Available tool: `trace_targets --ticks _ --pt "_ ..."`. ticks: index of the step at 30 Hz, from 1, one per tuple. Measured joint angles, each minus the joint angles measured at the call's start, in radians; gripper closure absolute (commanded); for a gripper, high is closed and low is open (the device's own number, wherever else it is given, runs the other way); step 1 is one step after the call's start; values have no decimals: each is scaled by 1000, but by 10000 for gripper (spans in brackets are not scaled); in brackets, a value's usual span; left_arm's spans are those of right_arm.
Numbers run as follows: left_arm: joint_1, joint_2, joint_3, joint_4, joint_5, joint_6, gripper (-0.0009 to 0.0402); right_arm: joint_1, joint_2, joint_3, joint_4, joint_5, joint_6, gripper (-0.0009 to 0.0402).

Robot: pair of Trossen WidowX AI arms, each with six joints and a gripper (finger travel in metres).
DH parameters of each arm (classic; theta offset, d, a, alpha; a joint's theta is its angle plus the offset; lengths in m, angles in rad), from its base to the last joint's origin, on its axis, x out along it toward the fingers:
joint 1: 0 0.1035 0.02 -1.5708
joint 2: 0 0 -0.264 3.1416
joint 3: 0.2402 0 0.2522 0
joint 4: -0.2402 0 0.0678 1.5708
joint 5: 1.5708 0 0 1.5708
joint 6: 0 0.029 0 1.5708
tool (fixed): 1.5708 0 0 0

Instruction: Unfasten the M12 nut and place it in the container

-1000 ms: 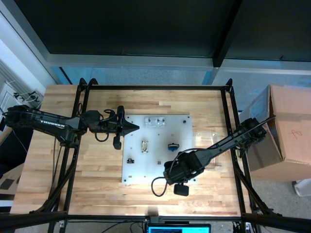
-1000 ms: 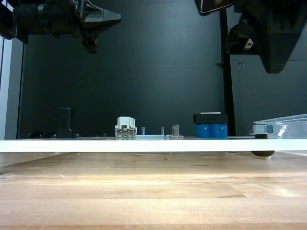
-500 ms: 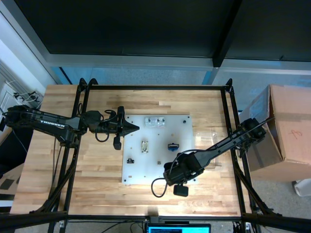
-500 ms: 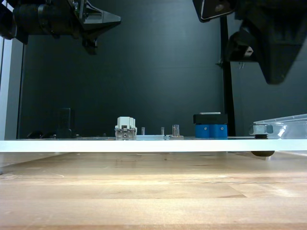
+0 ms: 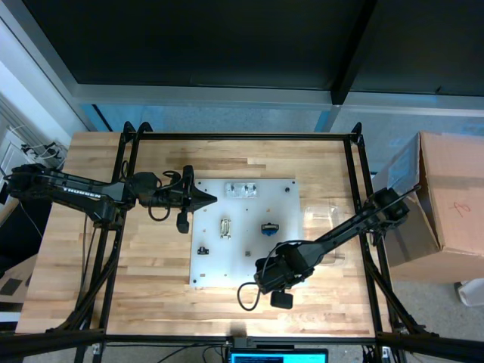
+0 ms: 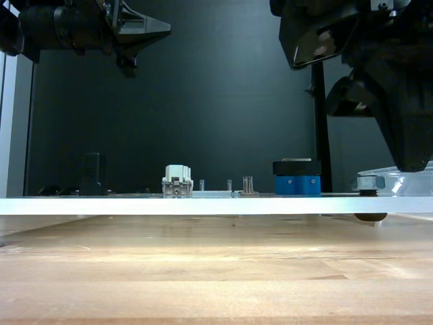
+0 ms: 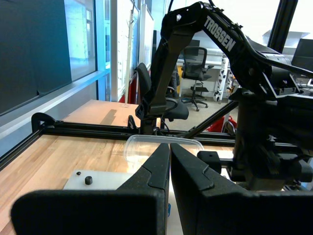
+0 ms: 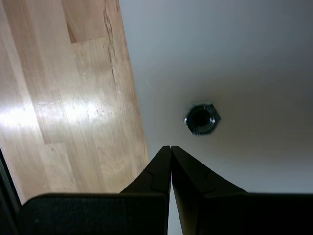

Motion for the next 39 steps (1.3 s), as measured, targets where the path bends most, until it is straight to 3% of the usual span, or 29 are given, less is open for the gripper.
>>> trace_targets --ticks 15,20,35,37,39 --pt "0 0 0 0 0 0 393 2 26 2 36 9 4 393" --pt "0 0 0 0 0 0 393 0 27 2 19 56 2 393" --pt "0 0 0 0 0 0 393 -5 19 2 -7 82 0 393" --pt "0 0 0 0 0 0 393 -5 14 2 -34 151 -5 393" --pt "0 0 0 0 0 0 393 -6 -2 2 -79 278 36 393"
